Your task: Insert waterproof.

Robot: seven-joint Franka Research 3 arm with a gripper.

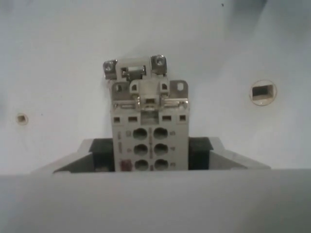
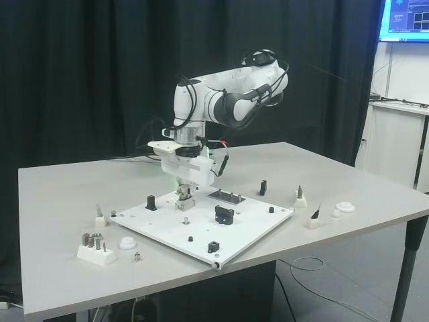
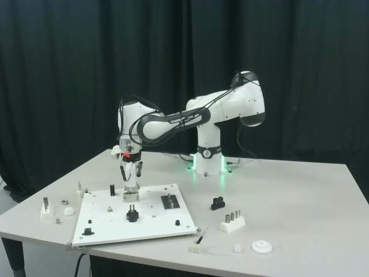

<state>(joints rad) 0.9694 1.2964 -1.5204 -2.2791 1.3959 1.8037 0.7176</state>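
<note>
A grey connector (image 1: pixel 149 128) with six round holes and a metal latch stands upright on the white board (image 2: pixel 201 225), directly under the gripper (image 2: pixel 184 193), which appears clamped on it. Insertion seems underway; next, press straight down.

The grey table (image 2: pixel 60 194) carries a white board (image 2: pixel 255 228), the arm's base (image 3: pixel 209 164), and small white part holders (image 2: pixel 94 253).

1. My white jointed arm (image 2: pixel 228 94), reaching over the flat white square board (image 2: pixel 268 225).
2. My gripper (image 2: pixel 184 194), low over a small grey connector block (image 2: pixel 184 202) on that board.
3. Grey table (image 2: pixel 60 201); black curtain (image 2: pixel 80 67) behind.
</note>
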